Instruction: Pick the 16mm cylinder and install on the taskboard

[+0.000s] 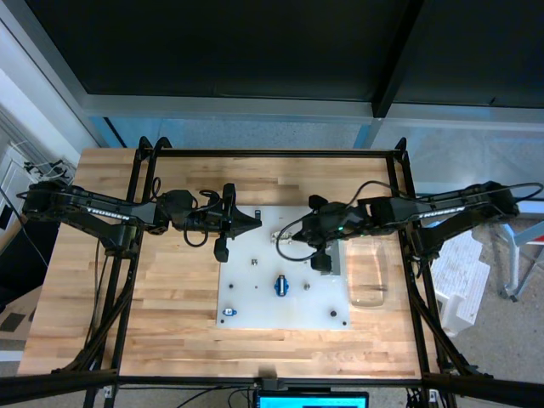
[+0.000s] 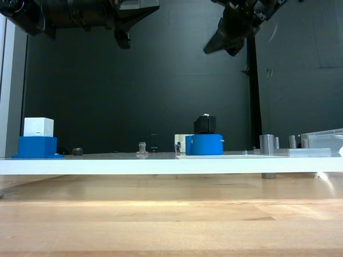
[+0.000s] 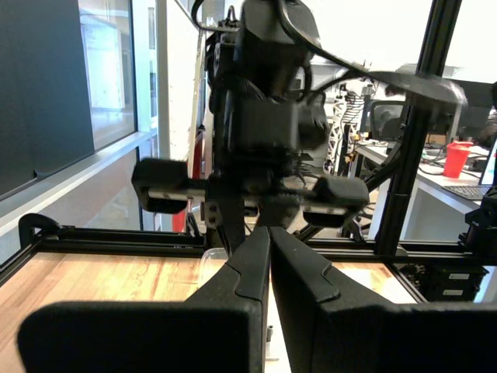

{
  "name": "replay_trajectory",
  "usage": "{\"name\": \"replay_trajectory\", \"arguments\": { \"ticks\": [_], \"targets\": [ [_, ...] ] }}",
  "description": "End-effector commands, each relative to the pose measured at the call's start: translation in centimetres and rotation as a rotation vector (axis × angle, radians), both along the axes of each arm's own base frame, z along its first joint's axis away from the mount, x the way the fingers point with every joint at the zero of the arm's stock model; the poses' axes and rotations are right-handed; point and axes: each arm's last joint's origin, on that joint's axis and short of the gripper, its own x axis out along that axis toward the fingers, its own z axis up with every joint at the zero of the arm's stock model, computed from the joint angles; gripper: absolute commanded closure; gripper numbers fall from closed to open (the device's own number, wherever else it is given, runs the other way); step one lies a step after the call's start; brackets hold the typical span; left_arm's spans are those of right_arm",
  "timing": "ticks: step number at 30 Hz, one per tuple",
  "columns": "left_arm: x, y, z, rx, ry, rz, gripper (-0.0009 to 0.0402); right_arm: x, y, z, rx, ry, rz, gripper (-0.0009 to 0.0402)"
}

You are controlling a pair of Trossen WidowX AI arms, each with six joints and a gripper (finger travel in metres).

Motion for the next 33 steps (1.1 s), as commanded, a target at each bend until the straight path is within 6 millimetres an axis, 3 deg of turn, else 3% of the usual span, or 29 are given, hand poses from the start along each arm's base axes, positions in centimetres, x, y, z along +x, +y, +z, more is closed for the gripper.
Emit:
{"name": "replay_trajectory", "arguments": {
  "ticks": [1, 13, 22, 33],
  "targets": [
    [0.0, 0.0, 0.0, 0.0, -0.001, 0.0, 0.0393, -0.6, -0.6, 0.4, 0.037, -0.145, 0.01, 0.0387],
    [0.0, 0.0, 0.0, 0.0, -0.001, 0.0, 0.0393, -4.1, -1.3, 1.2, 0.045, -0.525, -0.007, 0.0393],
    [0.0, 0.0, 0.0, 0.0, -0.001, 0.0, 0.0393, -5.9, -1.4, -0.2, 0.036, -0.596, -0.018, 0.0393],
    [0.0, 0.0, 0.0, 0.0, -0.001, 0.0, 0.0393, -6.4, -1.5, -1.1, 0.057, -0.621, -0.023, 0.0393]
  ]
}}
